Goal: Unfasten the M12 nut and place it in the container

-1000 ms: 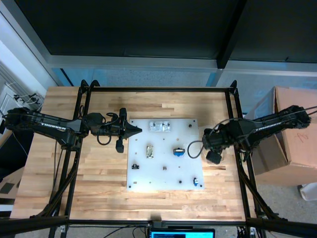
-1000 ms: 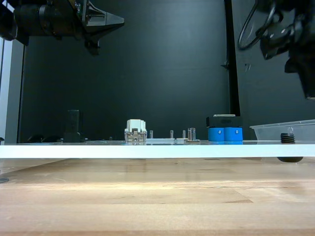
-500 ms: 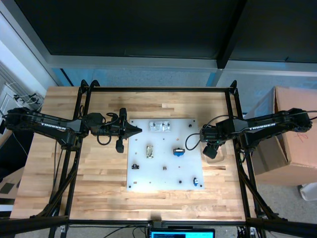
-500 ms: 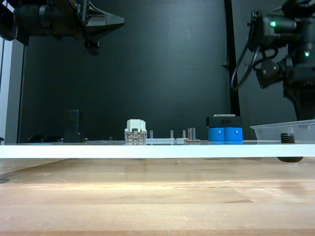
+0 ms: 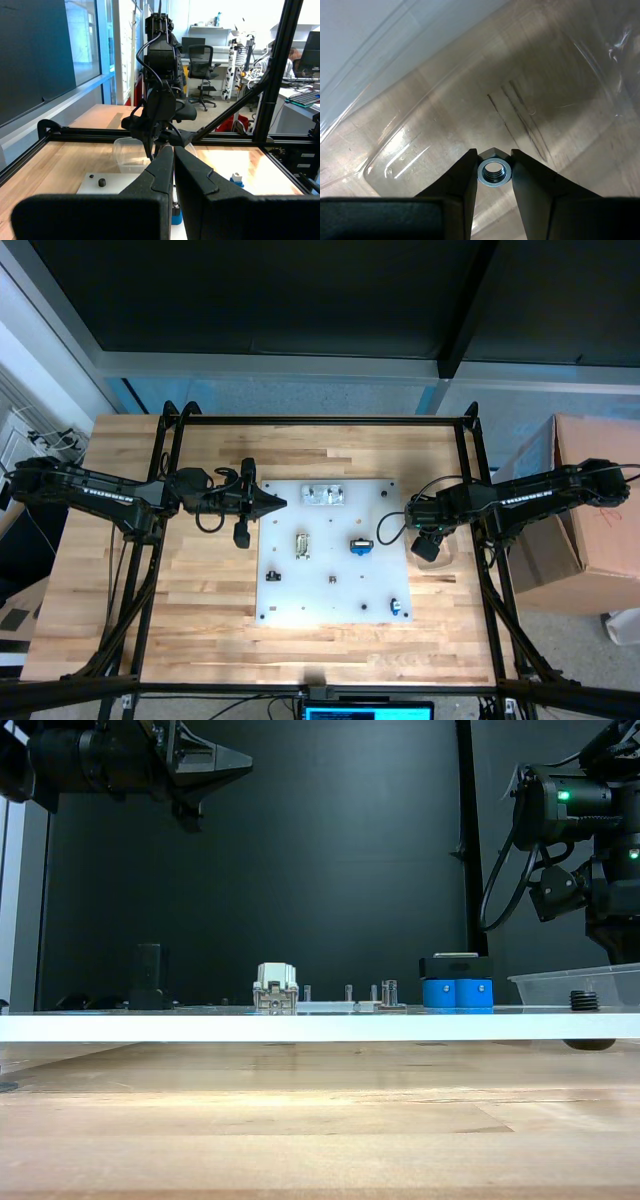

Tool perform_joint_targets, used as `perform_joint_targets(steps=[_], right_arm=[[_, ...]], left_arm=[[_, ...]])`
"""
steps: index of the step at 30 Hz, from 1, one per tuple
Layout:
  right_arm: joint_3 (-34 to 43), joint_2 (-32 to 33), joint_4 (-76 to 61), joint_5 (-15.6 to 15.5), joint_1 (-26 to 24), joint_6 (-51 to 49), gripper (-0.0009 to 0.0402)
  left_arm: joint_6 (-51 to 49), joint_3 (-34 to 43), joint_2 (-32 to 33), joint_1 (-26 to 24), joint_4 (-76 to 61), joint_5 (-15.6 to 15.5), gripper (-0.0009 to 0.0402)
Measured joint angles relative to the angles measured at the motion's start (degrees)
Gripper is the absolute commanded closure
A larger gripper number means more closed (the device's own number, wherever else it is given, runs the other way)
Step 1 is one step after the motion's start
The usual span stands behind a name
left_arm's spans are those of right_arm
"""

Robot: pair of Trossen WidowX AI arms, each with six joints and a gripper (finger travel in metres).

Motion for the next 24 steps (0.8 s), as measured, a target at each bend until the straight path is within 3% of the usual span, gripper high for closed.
perform_joint_targets(steps=[11, 24], right_arm=[[0.28, 0.04, -0.11, -0.52, 0.0, 0.59, 0.0219], [2.82, -0.04, -2.56, -0.7, 0.0, -1.22, 0.0253]], left_arm=[[-0.02, 0.0, 0.0, 0.0, 0.0, -0.02, 0.0393], [-0.02, -0.02, 0.0, 0.0, 0.0, -0.02, 0.0393]])
